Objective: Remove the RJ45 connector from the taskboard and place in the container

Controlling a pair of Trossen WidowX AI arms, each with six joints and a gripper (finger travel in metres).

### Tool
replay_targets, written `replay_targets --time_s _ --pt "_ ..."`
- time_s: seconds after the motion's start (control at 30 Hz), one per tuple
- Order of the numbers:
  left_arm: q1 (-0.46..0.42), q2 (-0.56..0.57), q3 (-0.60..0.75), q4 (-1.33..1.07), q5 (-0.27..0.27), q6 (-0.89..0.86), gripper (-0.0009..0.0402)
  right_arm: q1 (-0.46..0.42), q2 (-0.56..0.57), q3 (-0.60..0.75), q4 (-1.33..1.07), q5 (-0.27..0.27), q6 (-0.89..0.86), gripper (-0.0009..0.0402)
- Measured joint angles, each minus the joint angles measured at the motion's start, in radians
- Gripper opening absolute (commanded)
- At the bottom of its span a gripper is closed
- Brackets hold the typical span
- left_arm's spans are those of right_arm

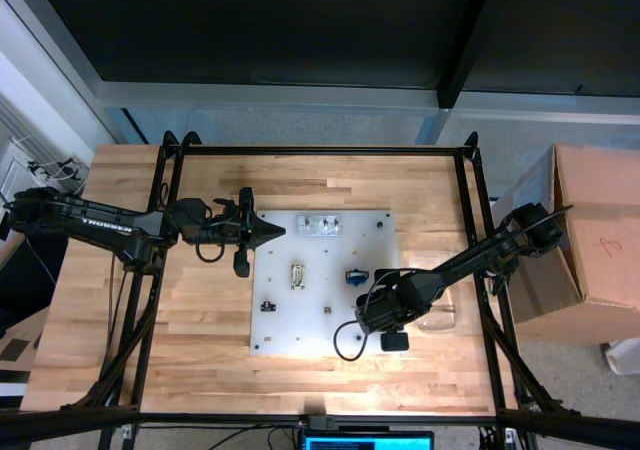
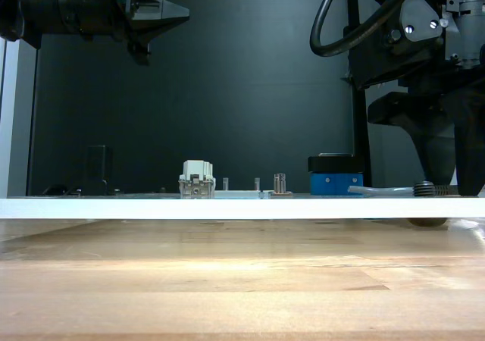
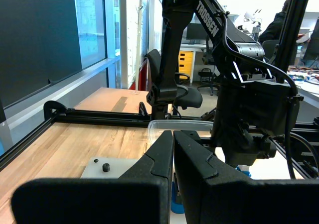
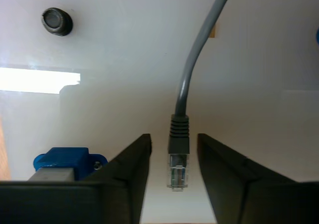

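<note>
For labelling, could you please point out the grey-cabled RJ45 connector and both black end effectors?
Grey-cabled RJ45 connector (image 4: 178, 171), right wrist view, clear plug.
Right black end effector (image 4: 173, 139), right wrist view, between open fingertips.
Left black end effector (image 3: 173, 137), left wrist view, between shut fingertips.

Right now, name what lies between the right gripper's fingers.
Right wrist view: the RJ45 connector lies free on the taskboard between the right gripper's open fingers. The left gripper, shut, hovers at its left edge.
</note>
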State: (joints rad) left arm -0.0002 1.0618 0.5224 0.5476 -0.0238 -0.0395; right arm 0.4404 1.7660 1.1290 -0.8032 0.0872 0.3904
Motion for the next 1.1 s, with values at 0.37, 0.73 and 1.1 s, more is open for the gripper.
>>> replay_targets --time_s 0.37,0.73,1.1 --pt "0.0 0.0 0.0 0.0 0.0 0.0 0.0 -0.002 -0.013 -0.003 0.003 -0.006 0.004 0.0008" --pt "0.0 0.0 0.0 0.0 0.0 0.0 0.0 -0.003 -0.118 -0.004 -0.025 -0.006 0.023 -0.0001" --pt "0.0 0.0 0.0 0.0 0.0 0.0 0.0 -0.002 -0.285 0.004 -0.148 -0.003 0.077 0.0"
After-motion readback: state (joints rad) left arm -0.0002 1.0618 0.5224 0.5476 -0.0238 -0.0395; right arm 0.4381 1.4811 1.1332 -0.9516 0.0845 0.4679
